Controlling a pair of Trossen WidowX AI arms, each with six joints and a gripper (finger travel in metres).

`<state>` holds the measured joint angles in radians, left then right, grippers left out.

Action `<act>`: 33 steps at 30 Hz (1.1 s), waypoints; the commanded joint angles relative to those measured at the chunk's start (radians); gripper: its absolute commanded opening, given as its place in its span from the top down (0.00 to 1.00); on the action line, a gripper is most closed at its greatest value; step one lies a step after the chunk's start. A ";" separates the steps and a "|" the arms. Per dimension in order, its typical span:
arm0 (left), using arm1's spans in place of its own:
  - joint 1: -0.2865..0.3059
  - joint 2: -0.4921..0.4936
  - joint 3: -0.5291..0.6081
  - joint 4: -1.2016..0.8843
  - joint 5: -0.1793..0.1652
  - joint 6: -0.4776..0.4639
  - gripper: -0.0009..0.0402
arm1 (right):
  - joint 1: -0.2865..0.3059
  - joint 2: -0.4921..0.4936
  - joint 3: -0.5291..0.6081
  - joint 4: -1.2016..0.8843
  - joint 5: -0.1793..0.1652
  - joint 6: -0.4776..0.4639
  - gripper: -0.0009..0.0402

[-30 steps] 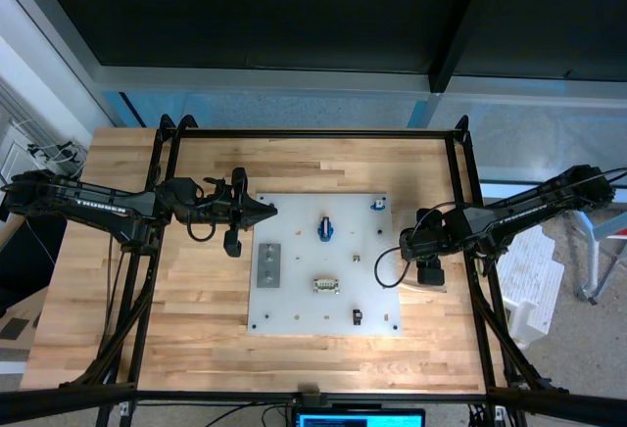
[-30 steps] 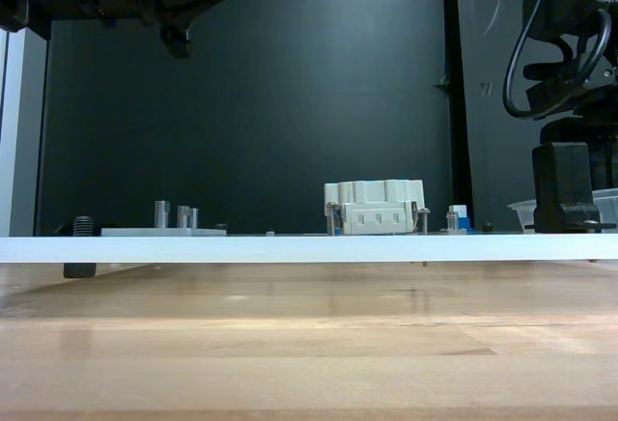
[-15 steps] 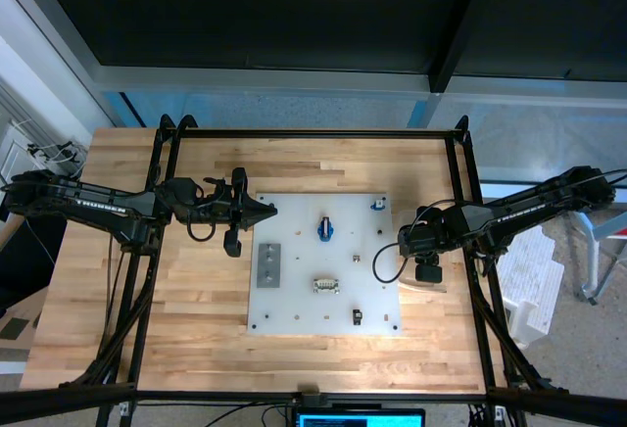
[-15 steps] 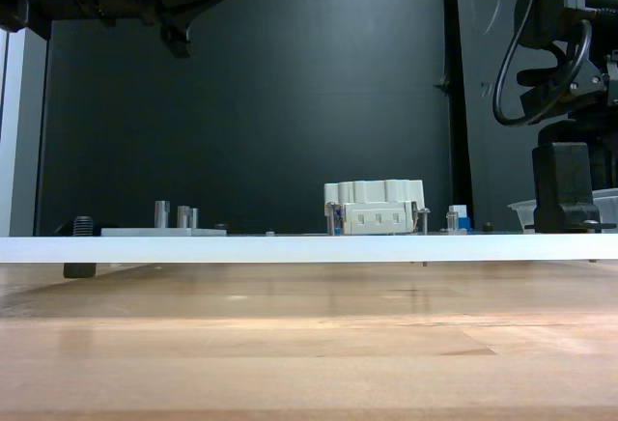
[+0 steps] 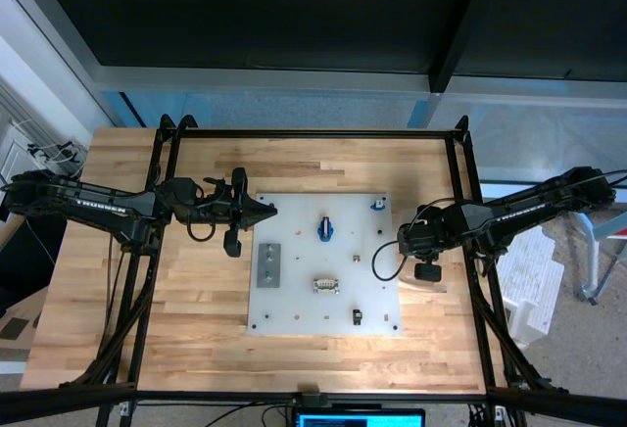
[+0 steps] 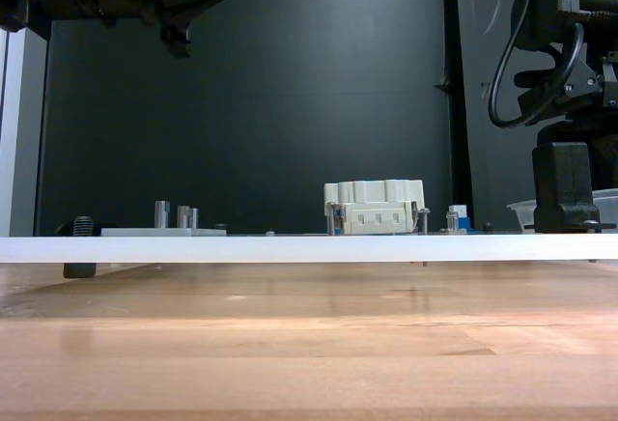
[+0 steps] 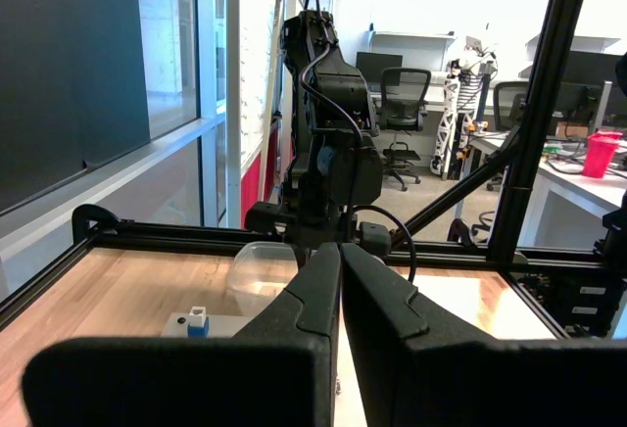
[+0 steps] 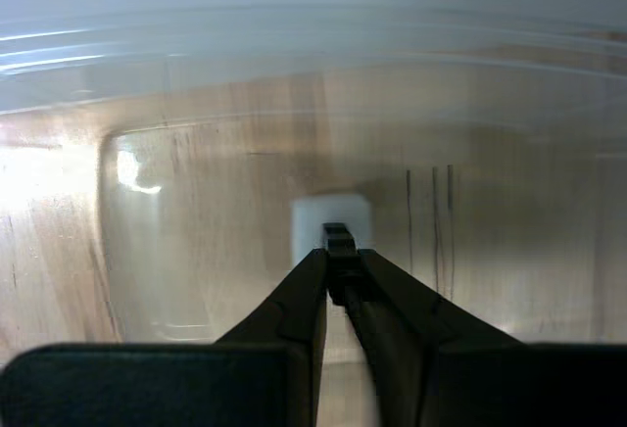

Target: Pick the USB connector and install on taskboard

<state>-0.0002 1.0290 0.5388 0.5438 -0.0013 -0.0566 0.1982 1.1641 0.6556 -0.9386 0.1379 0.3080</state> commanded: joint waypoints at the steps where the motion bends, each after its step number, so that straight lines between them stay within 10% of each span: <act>1: 0.000 0.000 0.000 0.000 0.000 0.000 0.98 | 0.000 0.000 0.000 0.000 0.000 0.000 0.94; 33: 0.000 0.000 0.000 0.000 0.000 0.000 0.98 | 0.005 -0.111 0.019 -0.049 0.000 -0.001 0.98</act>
<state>-0.0002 1.0290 0.5388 0.5438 -0.0013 -0.0566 0.2028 1.0573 0.6617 -0.9730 0.1375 0.3092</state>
